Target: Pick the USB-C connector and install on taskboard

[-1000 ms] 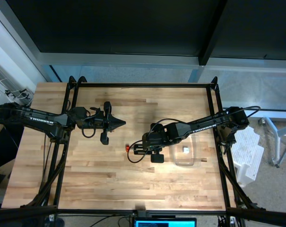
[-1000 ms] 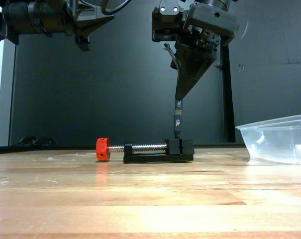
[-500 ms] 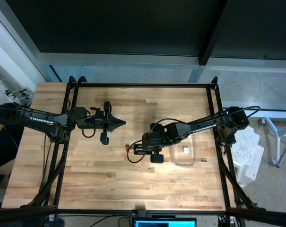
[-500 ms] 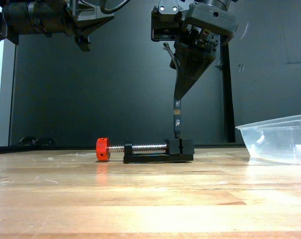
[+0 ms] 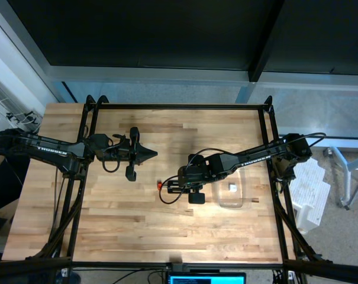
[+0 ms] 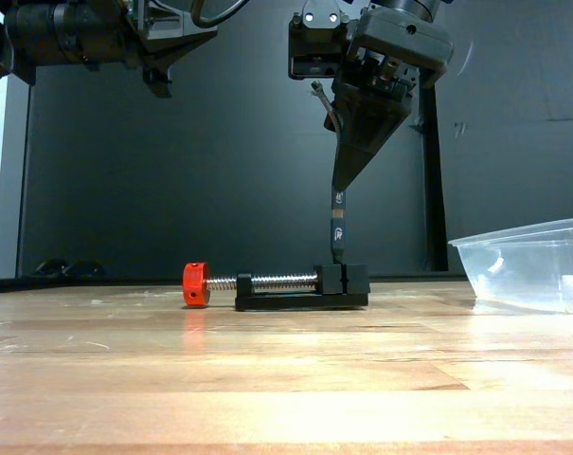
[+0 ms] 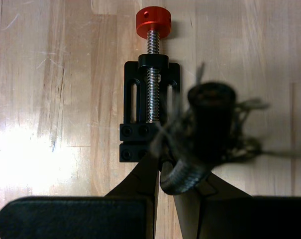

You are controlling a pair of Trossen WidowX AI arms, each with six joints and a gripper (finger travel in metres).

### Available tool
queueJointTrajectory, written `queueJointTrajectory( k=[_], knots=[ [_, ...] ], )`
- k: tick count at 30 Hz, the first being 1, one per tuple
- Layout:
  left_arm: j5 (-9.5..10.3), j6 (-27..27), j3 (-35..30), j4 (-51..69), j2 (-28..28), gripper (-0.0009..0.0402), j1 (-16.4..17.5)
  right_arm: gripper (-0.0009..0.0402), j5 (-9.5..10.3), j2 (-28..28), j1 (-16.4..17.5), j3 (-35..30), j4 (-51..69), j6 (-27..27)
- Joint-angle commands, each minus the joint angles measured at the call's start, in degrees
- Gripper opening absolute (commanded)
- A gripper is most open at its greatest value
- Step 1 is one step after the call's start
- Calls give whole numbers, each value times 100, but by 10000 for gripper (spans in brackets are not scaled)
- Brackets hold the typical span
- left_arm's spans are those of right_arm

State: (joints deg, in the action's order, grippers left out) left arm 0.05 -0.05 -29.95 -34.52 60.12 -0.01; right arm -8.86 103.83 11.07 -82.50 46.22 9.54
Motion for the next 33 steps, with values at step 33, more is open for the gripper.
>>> queueJointTrajectory(
  k=[33],
  knots=[
    [-2,2,0,-2,0,0,0,0,33,48,0,286,-271,-20]
  ],
)
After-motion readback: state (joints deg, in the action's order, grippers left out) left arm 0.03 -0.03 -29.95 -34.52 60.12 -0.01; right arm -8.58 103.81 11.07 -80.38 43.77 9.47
